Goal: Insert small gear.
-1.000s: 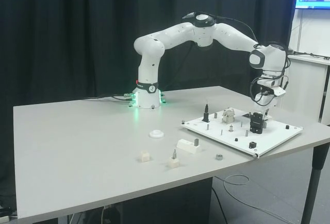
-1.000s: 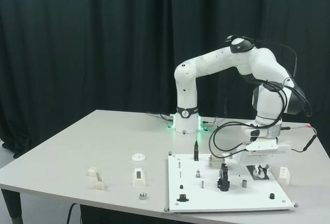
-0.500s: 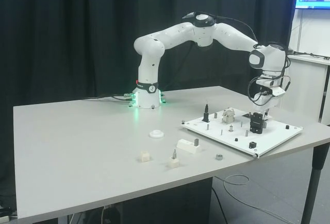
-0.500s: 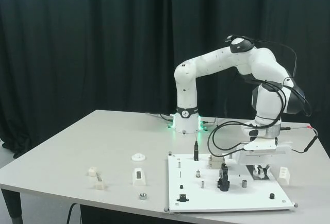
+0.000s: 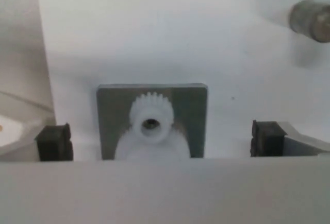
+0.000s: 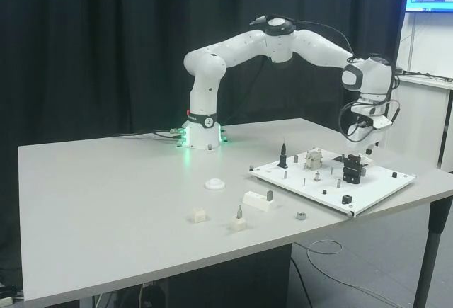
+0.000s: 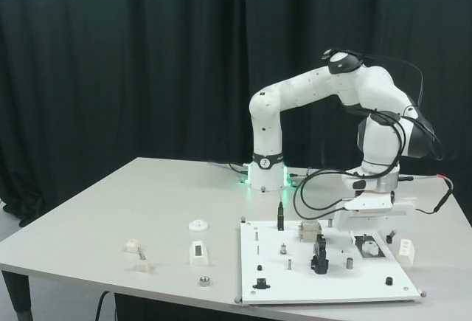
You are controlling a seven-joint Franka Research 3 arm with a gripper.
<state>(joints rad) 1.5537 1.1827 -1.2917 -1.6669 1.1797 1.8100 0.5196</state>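
In the wrist view, a small white toothed plastic gear [image 5: 150, 115] is seen at the frame's centre, seated on a grey square plate [image 5: 152, 120] with a larger white gear [image 5: 149, 148] meshed against it. The two black fingertip pads [image 5: 53, 142] are spread wide, touching nothing, and the two-fingered gripper [image 5: 160, 140] is empty. A grey metal peg [image 5: 310, 21] is seen at upper right.

In the first room view, the gripper [image 6: 368, 146] is held at right of centre above the white flat assembly board [image 6: 333, 178].

In the second room view, the small gear [image 7: 368, 246] is seen at lower right on the board [image 7: 324, 273], below the gripper [image 7: 372, 225]
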